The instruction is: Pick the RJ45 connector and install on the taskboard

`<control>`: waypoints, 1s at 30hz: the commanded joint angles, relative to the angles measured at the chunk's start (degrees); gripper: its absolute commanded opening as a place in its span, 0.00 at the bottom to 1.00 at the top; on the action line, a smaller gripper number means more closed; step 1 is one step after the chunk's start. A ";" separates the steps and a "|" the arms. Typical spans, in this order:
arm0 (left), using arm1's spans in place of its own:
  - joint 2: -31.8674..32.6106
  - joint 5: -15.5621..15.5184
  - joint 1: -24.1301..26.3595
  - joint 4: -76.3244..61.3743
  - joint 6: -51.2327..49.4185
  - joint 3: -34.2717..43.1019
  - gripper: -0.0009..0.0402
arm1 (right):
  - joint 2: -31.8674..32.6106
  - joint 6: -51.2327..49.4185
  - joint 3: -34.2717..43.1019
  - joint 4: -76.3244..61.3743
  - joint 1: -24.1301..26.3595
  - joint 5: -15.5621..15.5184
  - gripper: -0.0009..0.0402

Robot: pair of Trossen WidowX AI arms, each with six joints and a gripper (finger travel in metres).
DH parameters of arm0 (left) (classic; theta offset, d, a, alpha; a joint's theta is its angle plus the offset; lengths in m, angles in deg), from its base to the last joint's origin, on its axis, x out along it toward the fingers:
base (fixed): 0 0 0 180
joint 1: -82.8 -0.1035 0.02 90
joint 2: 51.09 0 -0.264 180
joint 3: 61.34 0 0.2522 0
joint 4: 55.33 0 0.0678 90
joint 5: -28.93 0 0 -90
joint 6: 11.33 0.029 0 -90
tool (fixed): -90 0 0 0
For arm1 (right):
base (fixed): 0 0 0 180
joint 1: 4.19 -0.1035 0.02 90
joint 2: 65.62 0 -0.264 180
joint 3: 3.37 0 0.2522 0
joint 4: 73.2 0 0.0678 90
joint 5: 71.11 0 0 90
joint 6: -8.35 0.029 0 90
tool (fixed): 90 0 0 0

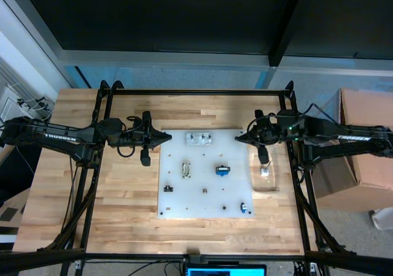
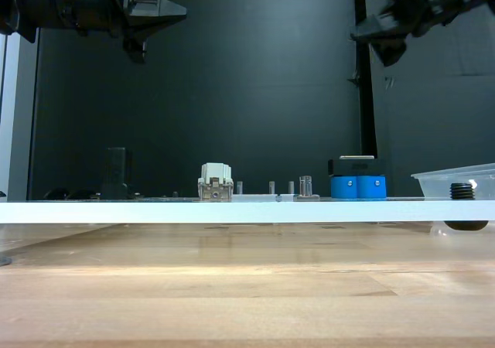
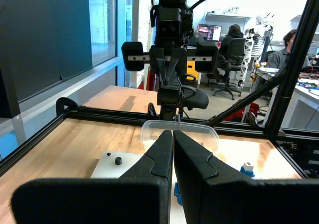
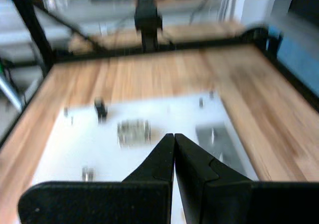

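Noted the left gripper (image 1: 167, 138) raised well above the table (image 1: 123, 214), pointing inward with its tip over the left edge of the white board (image 1: 178, 196). Checked the left wrist view: fingers (image 3: 159, 159) pressed together, nothing clamped between them. Noted the right gripper (image 1: 238, 138) at a like height on the opposite side, pointing inward, tip over the board's far right corner as seen from above. Checked the right wrist view: fingers (image 4: 159, 159) likewise together and holding nothing. Confirmed in the low view that both grippers hang far above everything standing on the board. Found the connector (image 1: 264, 172) as a small pale piece lying free inside the clear tray (image 1: 265, 192), just off the board's right edge. Saw it clear of any seat and apart from both grippers; could not tell which way it lies. Recorded on the board a blue block (image 1: 222, 170) right of centre and a pale grey socket (image 1: 186, 170) left of centre. Also recorded two shiny fittings (image 1: 192, 138) near the far edge, between the two gripper tips.
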 commanded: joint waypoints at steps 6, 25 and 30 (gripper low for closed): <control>0.00 0.02 -0.02 0.00 0.00 0.00 0.02 | -0.02 -2.95 9.49 -31.50 -0.46 -1.73 0.02; 0.00 0.02 -0.02 0.00 0.00 0.00 0.02 | -1.55 -2.95 13.29 -56.33 -2.91 -1.51 0.05; 0.00 0.02 0.00 0.02 0.02 0.00 0.02 | -1.44 -2.89 13.16 -58.82 -3.04 -0.98 0.14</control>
